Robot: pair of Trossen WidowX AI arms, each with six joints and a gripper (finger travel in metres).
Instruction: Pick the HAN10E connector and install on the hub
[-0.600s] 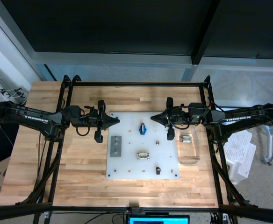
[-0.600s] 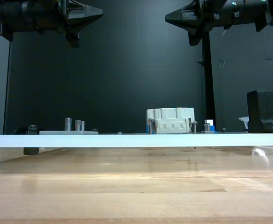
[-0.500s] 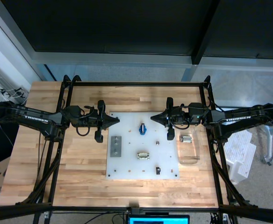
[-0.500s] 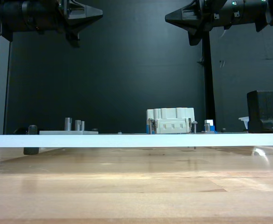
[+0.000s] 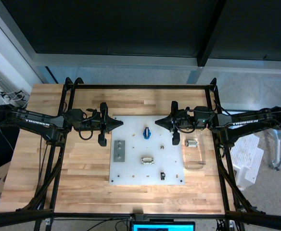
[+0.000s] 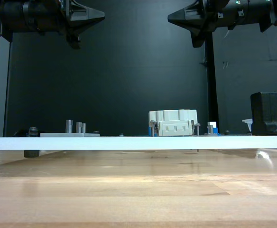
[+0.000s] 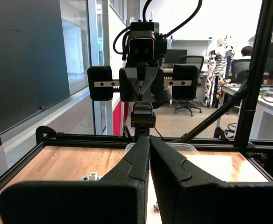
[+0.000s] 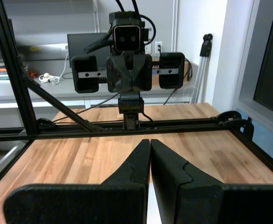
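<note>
High above the white plastic task board (image 5: 131,178), the left claw (image 5: 119,124) and the right claw (image 5: 158,121) hover facing each other, each with its black fingers pressed together on nothing. Nothing has shifted in the last half second; both arms keep the same pose. The pale grey-beige HAN10E connector block (image 5: 192,143), dotted with dark pins, lies untouched in a clear plastic tray (image 5: 194,167) beside the board. The beige-grey flanged hub socket (image 5: 147,160) stands empty on the board. By that, the pick has not begun.

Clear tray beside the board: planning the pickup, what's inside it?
The HAN10E connector lies in the clear tray, uncovered; its underside is hidden. Left claw and right claw hover shut above the board.
</note>
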